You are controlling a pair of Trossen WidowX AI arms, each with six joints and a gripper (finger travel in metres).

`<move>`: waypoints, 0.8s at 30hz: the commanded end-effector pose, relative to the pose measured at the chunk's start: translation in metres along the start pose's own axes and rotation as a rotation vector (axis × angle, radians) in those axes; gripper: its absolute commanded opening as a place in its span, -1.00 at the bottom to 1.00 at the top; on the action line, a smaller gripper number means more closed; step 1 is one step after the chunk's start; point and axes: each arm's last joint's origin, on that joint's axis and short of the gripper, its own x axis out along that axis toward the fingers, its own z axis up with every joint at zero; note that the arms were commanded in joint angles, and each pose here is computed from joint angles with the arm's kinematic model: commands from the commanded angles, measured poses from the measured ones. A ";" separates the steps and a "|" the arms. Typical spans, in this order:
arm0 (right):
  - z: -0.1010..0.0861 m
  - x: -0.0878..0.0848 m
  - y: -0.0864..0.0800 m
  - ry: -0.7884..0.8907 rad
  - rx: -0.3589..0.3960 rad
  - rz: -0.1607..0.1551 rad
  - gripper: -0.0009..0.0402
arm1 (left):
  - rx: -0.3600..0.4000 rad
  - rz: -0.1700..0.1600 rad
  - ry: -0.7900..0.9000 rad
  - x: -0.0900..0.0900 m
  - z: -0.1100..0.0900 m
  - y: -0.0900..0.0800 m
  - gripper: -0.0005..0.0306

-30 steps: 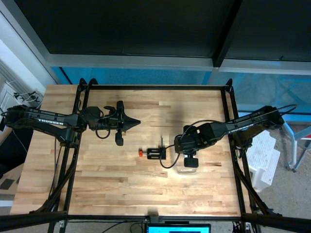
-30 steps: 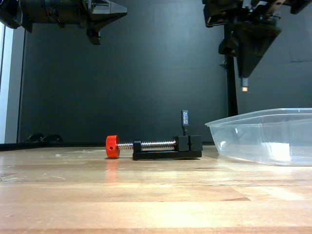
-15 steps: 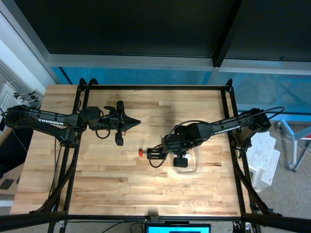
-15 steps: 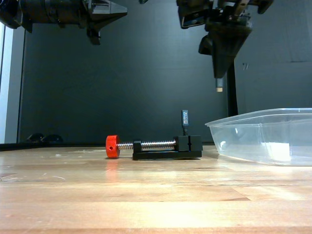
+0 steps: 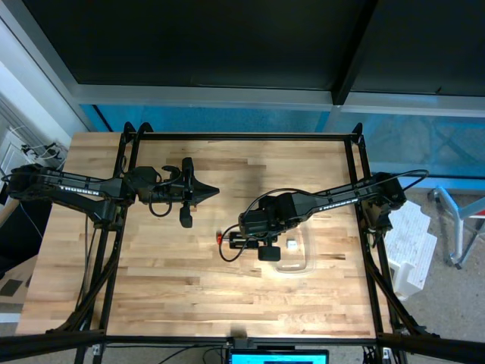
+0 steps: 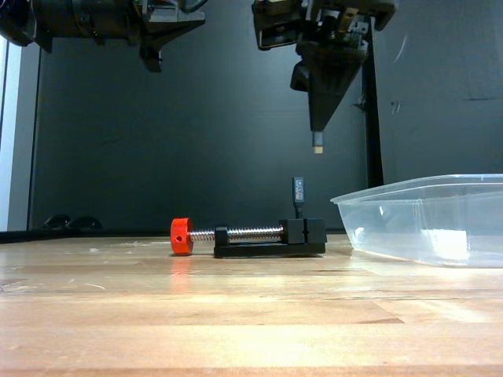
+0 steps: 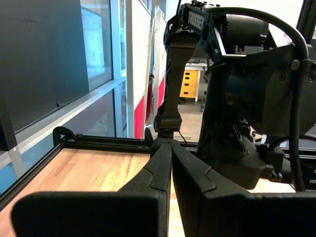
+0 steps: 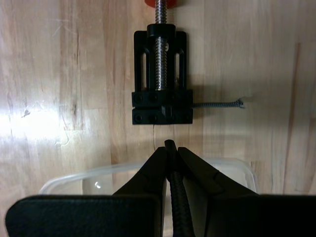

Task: Pick the usb-c connector and install on the hub

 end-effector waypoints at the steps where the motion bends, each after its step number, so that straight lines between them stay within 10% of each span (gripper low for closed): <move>1: 0.005 0.004 0.001 0.004 -0.009 -0.001 -0.96 | 0.000 0.000 0.001 0.000 0.000 0.000 -0.96; 24: 0.017 0.020 -0.004 0.005 -0.023 -0.006 -0.96 | 0.000 0.000 0.000 0.000 0.000 0.000 -0.96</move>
